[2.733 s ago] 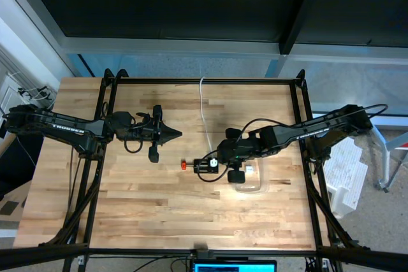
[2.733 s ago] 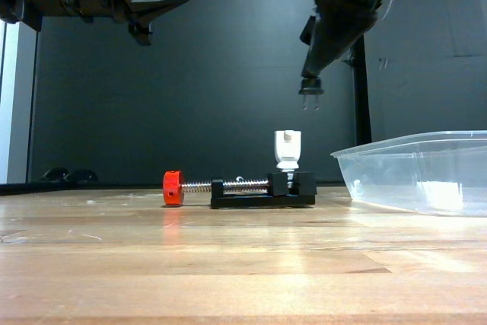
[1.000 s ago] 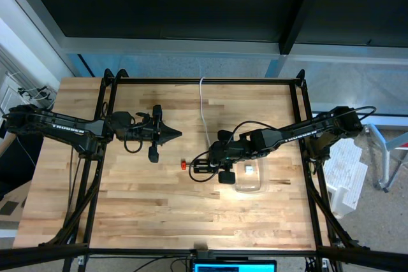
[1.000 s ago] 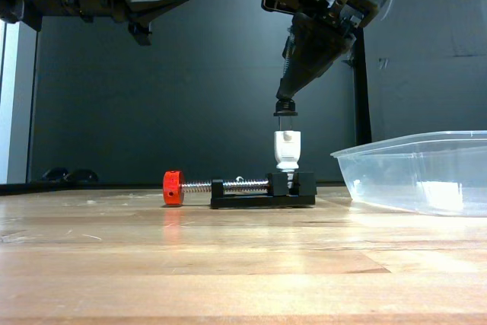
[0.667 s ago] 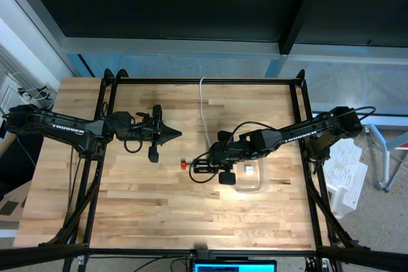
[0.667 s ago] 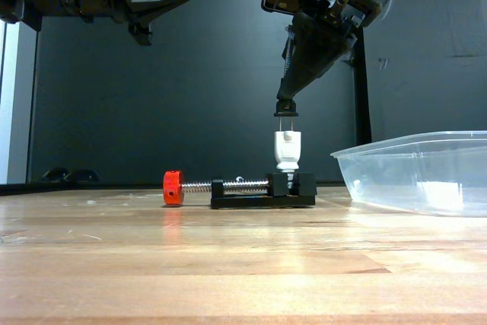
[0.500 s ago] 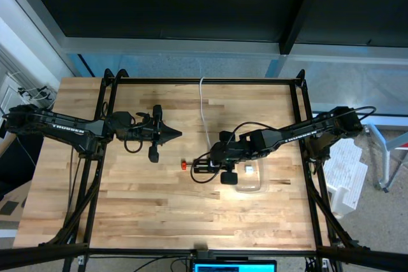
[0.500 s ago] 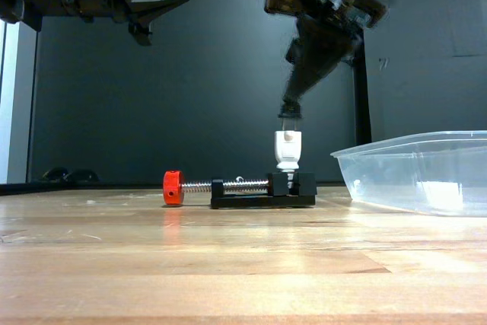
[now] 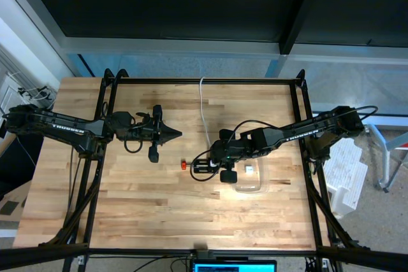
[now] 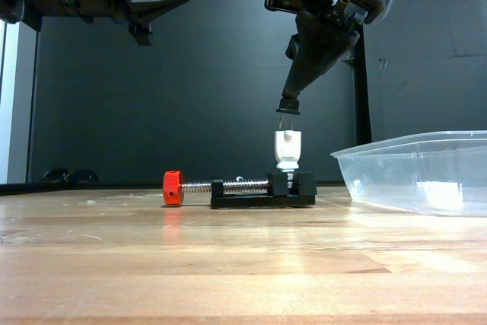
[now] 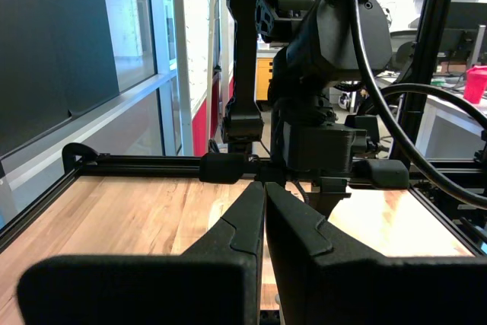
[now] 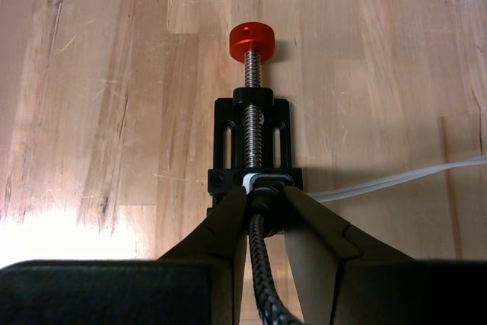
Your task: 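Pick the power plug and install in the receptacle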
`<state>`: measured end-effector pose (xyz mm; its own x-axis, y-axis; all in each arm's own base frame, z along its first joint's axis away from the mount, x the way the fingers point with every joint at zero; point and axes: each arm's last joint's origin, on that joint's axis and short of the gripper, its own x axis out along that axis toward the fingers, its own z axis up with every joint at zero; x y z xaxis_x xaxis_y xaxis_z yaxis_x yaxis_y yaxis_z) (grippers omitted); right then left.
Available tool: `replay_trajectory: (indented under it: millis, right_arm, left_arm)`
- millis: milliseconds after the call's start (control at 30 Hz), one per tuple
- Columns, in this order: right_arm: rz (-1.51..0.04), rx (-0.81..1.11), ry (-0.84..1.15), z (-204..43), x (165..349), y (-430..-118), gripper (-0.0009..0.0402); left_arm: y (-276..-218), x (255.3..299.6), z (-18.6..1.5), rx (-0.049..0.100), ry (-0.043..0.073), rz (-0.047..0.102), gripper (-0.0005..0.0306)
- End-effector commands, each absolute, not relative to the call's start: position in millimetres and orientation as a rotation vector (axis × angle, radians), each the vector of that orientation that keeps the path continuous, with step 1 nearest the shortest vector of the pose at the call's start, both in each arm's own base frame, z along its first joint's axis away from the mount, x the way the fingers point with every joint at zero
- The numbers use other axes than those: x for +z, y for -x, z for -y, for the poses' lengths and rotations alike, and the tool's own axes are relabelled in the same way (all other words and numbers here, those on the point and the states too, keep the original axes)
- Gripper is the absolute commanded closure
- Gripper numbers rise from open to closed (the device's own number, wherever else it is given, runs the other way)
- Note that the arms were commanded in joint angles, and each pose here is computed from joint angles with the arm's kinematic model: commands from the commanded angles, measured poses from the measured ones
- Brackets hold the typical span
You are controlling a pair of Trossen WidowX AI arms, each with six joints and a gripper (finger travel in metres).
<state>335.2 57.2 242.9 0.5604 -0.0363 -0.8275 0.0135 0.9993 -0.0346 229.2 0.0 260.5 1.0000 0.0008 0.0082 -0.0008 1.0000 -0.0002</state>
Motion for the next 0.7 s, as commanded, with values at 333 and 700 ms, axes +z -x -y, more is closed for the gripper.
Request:
replay_trajectory:
  millis: [333,700]
  right_arm:
    - [-0.997,-0.018,0.007,-57.7,241.8,-333.6,0.0393]
    - [-0.983,-0.003,0.004,-58.3,241.1,-336.1,0.0393]
  left_arm:
    - [-229.2,260.5,0.0,0.0,0.0,0.008,0.03]
    - [-229.2,260.5,0.0,0.0,0.0,0.008,0.03]
